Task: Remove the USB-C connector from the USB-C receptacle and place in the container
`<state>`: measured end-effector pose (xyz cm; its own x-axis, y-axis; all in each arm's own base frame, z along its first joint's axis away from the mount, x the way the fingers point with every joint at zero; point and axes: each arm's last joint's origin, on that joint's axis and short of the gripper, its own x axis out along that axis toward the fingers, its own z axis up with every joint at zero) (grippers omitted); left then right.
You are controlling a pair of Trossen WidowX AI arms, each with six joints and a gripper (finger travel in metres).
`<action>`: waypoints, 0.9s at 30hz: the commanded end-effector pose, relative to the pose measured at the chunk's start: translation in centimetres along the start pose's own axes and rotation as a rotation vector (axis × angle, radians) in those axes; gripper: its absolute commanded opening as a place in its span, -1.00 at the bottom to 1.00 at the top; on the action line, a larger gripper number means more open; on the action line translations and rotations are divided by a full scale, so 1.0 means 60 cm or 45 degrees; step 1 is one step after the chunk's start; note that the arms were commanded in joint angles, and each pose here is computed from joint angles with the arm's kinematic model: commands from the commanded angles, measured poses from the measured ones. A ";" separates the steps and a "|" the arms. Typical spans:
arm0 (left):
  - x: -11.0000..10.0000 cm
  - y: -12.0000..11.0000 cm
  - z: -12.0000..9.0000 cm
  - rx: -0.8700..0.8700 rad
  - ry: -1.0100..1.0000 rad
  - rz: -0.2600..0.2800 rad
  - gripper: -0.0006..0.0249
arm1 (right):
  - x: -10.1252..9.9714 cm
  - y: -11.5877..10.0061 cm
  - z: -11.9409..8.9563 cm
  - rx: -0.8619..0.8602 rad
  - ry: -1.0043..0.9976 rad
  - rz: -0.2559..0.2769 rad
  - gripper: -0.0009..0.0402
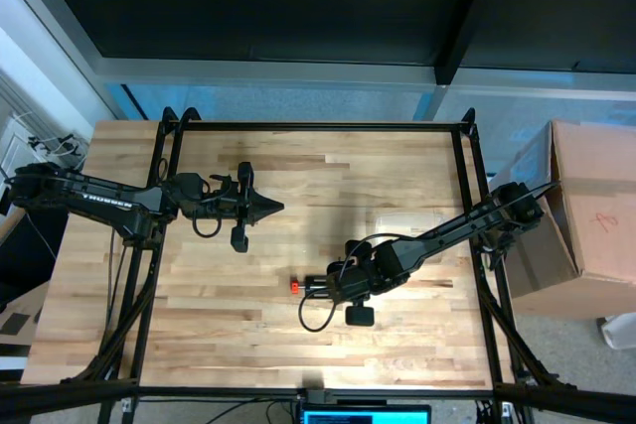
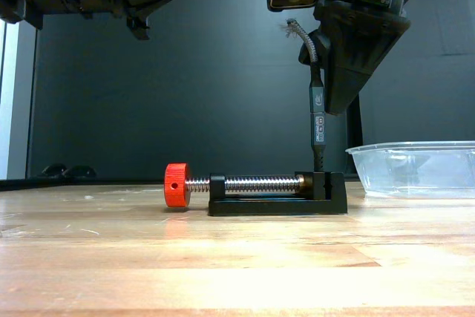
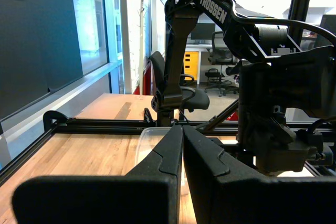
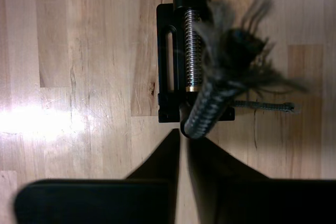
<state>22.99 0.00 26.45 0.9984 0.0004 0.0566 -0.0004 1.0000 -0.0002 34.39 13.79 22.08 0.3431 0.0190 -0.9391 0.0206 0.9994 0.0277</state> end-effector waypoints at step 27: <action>0.000 0.000 0.000 0.000 0.000 0.000 -0.95 | -0.114 -0.003 0.032 -0.017 0.064 -0.022 -0.96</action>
<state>22.99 0.00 26.46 0.9984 0.0000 0.0574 0.0000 1.0000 -0.0002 33.91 13.43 28.70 0.3010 0.0046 -0.9536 0.0121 0.9999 0.0086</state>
